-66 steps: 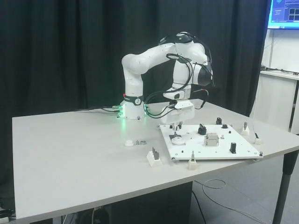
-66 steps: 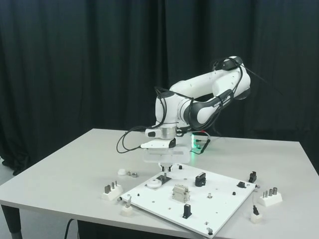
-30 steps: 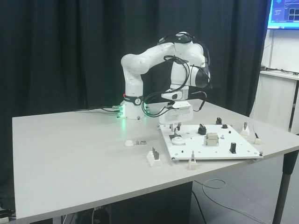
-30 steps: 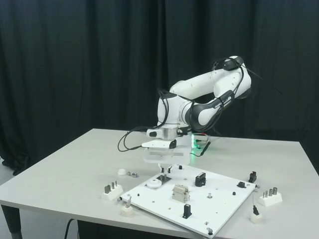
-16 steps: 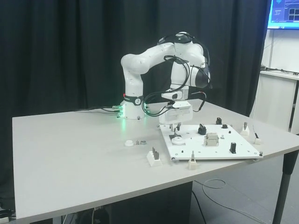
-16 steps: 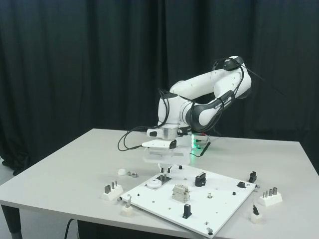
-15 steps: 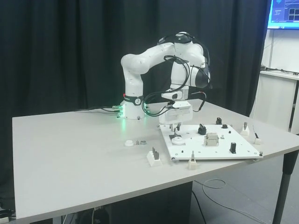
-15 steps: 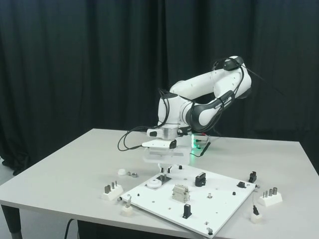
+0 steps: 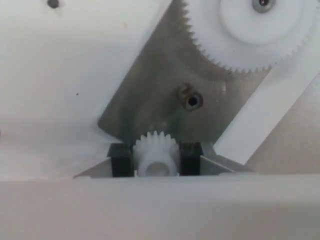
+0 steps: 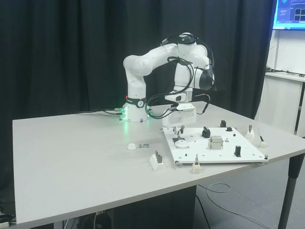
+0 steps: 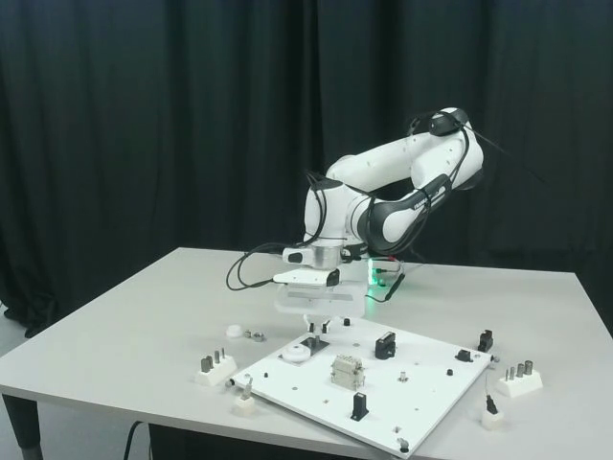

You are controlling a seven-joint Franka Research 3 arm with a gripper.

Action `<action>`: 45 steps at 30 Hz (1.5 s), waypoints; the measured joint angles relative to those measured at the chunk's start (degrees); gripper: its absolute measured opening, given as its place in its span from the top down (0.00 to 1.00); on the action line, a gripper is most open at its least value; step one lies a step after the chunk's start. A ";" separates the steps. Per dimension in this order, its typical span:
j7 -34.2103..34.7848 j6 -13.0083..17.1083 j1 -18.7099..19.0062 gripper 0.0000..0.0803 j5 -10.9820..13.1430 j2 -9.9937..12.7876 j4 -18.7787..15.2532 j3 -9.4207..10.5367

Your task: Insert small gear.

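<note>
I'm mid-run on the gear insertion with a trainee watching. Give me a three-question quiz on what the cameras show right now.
1. True or false: the gripper is shut on the small gear.
2. Multiple choice: the large gear is
A. held by the fingers
B. already seated on the grey metal plate
C. lying on the table off the white board
3. Fill in: the small gear hangs above the plate, short of the bare ____ beside the large gear.

Key
1. True: a black finger sits on each side of it.
2. B.
3. Peg, nothing on it yet.
</note>
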 joint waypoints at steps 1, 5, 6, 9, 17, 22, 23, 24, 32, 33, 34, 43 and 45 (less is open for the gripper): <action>0.00 0.01 0.00 0.76 0.02 0.01 0.00 0.00; 0.00 0.04 0.02 0.76 0.09 0.09 0.00 0.00; -0.01 0.04 0.03 0.76 0.11 0.13 0.00 0.00; -0.15 0.07 0.07 0.76 0.18 0.31 -0.01 0.00; -1.45 0.63 0.11 0.76 1.20 0.67 0.03 0.09; -1.49 0.88 0.05 0.76 1.21 0.67 0.00 0.15; -1.52 1.02 0.02 0.76 1.21 0.67 -0.01 0.18; -1.55 1.19 -0.01 0.76 1.21 0.67 -0.02 0.21; -2.08 1.85 -0.25 0.76 1.21 0.67 -0.10 0.34; -2.14 1.87 -0.29 0.76 1.21 0.67 -0.10 0.35; -2.20 1.88 -0.32 0.76 1.21 0.67 -0.10 0.35; -2.48 1.86 -0.43 0.76 1.21 0.67 -0.19 0.35; -2.52 1.83 -0.43 0.76 1.21 0.67 -0.20 0.35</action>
